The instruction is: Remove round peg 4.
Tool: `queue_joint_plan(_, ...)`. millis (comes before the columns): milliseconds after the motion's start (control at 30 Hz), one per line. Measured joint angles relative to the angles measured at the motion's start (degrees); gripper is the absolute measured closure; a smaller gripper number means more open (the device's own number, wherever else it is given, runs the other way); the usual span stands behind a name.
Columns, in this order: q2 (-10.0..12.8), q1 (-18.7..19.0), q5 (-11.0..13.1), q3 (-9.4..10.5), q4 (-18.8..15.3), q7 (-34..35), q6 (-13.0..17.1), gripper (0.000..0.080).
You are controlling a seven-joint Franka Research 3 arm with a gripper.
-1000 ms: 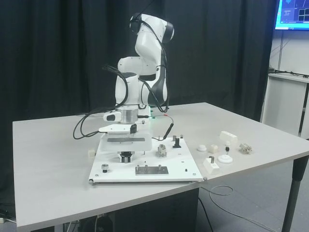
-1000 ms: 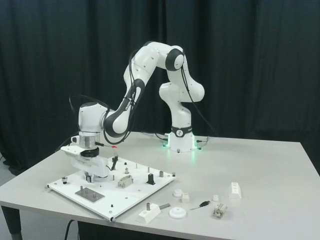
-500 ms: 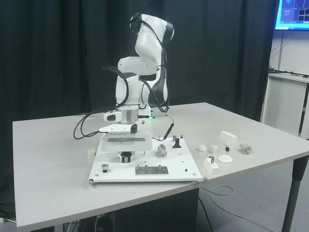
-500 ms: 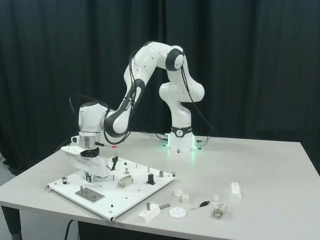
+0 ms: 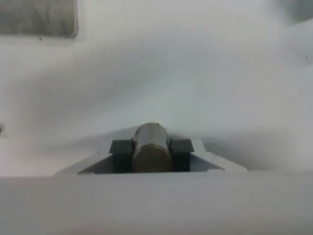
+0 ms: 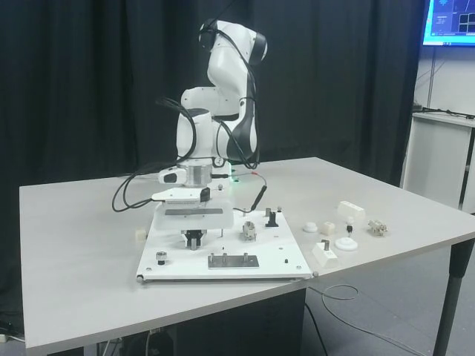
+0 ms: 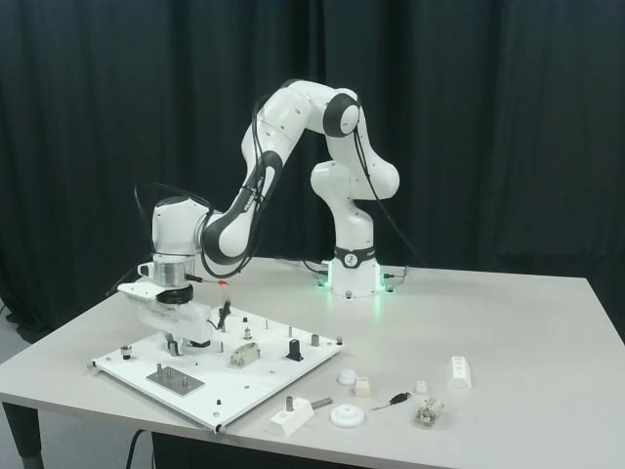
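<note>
While the gripper [image 5: 151, 152] clasps round peg 4 [image 5: 152, 147] between its black fingers [image 5: 121, 152], the peg sits just above the white board [image 6: 282, 256], toward its 9 o'clock side. Extraction seems underway; next, a straight vertical lift.

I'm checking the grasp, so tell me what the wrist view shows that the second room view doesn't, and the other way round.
Only the wrist view shows the two black fingertips clamped on either side of the round peg, close above the white board. Only the second room view shows the whole white arm, the grey table, and the loose small parts lying off the board. Both show the gripper low over the board.
</note>
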Motion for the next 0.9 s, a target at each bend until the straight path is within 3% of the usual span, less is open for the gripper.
queue_joint_plan(600, -2.1, -0.1, 0.0, -0.58, 0.0, -1.0, -1.7, 0.0649)
queue_joint_plan(900, -4.3, 0.0, -0.2, -1.05, 0.0, -1.6, -3.1, 0.0649)
